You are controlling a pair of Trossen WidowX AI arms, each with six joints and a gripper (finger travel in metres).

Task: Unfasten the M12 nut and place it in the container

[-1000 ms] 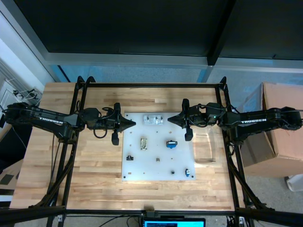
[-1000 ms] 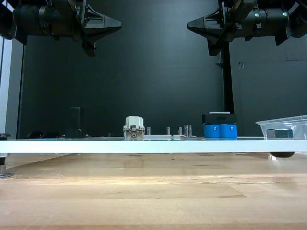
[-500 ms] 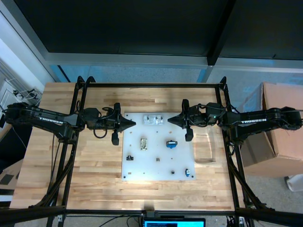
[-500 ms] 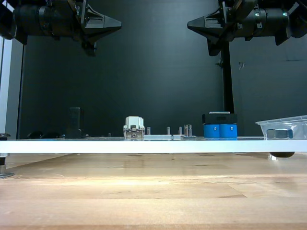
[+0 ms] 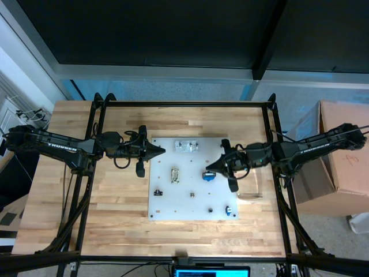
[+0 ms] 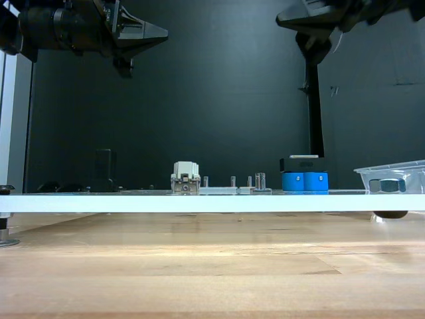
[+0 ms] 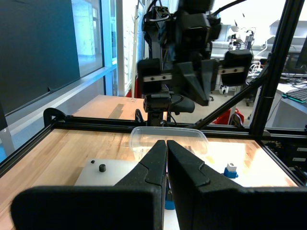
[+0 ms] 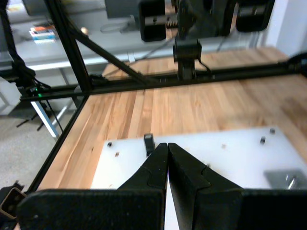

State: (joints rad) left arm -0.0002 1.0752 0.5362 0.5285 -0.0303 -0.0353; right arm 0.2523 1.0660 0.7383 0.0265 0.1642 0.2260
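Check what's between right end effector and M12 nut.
High view: blue connector beneath the right end effector, then bare white board to the M12 nut on its stud. The left end effector hangs at board's left edge.

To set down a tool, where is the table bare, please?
Bare wood: left of the board and along its near edge. Crowded: mid-board, under the shut right gripper; shut left gripper over its far-left edge. Nut near the tray; seating cannot be told.

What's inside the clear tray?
The nut only looks inside; it's on the board. The right arm hides the tray's far end. Right gripper hangs above mid-board, left gripper over its left edge.
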